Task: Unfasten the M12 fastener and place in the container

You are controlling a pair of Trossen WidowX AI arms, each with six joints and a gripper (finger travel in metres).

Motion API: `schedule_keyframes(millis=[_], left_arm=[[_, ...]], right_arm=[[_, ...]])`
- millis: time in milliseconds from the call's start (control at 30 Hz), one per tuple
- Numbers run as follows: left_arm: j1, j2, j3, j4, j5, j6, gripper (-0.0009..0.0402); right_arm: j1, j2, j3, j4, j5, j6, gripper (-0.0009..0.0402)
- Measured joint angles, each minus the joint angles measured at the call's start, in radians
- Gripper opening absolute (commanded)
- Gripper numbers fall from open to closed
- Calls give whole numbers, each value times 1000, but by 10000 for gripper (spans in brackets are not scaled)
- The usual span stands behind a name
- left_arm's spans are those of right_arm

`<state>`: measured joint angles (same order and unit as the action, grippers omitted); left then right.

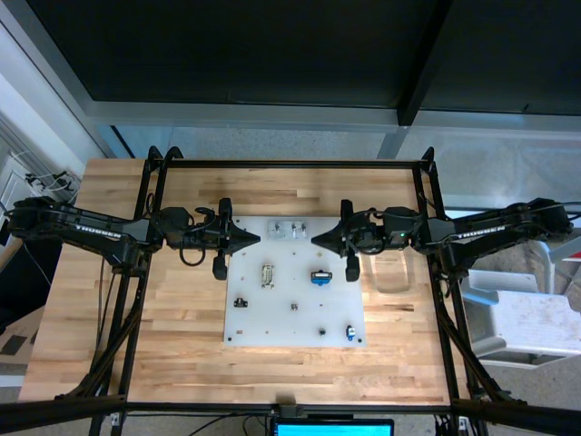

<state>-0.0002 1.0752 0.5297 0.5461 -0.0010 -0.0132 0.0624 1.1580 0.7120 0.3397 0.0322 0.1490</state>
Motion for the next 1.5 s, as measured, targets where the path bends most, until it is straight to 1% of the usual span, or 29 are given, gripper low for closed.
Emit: schedule_keyframes(millis=[200,367,467,500,633,900,1033,1233,1367,1467,1500], left_arm=[[0,0,0,0,0,0,0],[0,0,0,0,0,0,0],[0,0,0,0,0,0,0],[0,0,0,0,0,0,0],[0,0,0,0,0,0,0],[0,0,0,0,0,0,0],[0,0,0,0,0,0,0],[0,0,0,0,0,0,0],[0,0,0,0,0,0,0],[0,0,0,0,0,0,0],[0,0,0,0,0,0,0]], right_arm=[[46,54,152,-286,1,44,0],[80,124,261,-513,2,109,0],[111,169,321,-608,6,148,0],[122,185,338,-635,10,163,0],[167,246,412,-747,54,225,0],[233,360,539,-933,58,391,0],[262,417,610,-1033,57,456,0],[299,525,759,-1261,55,546,0],[319,594,854,-1366,54,615,0],[332,647,921,-1440,47,672,0],[335,664,943,-1465,35,694,0]])
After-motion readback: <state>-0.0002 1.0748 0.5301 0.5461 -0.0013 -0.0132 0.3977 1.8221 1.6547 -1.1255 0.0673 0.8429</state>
